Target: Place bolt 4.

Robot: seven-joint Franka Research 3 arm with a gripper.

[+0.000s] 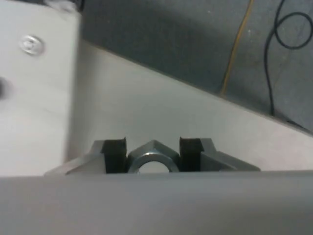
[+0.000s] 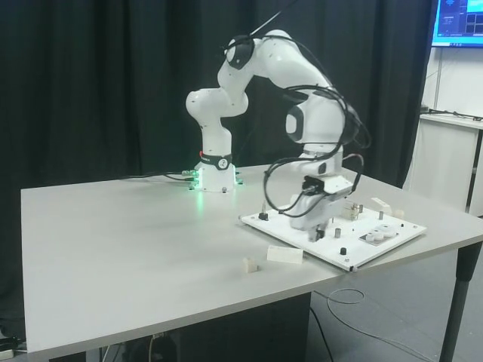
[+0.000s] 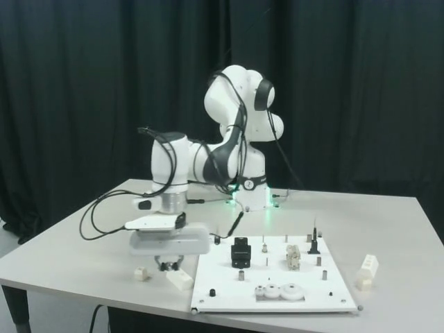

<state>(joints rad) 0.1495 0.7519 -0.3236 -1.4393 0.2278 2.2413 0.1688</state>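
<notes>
One grey metal bolt with a hexagonal head (image 1: 152, 159) sits clamped between the two black pads (image 1: 113, 154) of the white arm's gripper (image 1: 152, 161), the pads pressed against opposite flats of the head, so the tool is closed on the bolt. In the wrist view the grey table surface (image 1: 161, 117) lies below the held bolt, with the edge of the white rectangular assembly board (image 1: 34, 88) just beside it (a small round screw head (image 1: 32, 45) shows near the board's corner), and past the table edge the floor carries a black cable (image 1: 288, 34). From the second room view the gripper (image 3: 168, 263) hangs low over the table (image 3: 83, 250), just off the board's (image 3: 270, 295) near-left corner, above a small white rectangular block (image 3: 180, 279) and near a smaller white cube (image 3: 141, 274). On the board stand a black block-shaped fixture (image 3: 241, 252), several thin upright pins (image 3: 264, 246), a black cone-based post (image 3: 314, 244) and a pair of white gears (image 3: 279, 292). Two more white blocks (image 3: 366, 269) rest on the table beyond the board's far side, well apart from the gripper. The white Franka arm (image 3: 229, 149) bends from its base (image 3: 251, 195), where a green light glows.
</notes>
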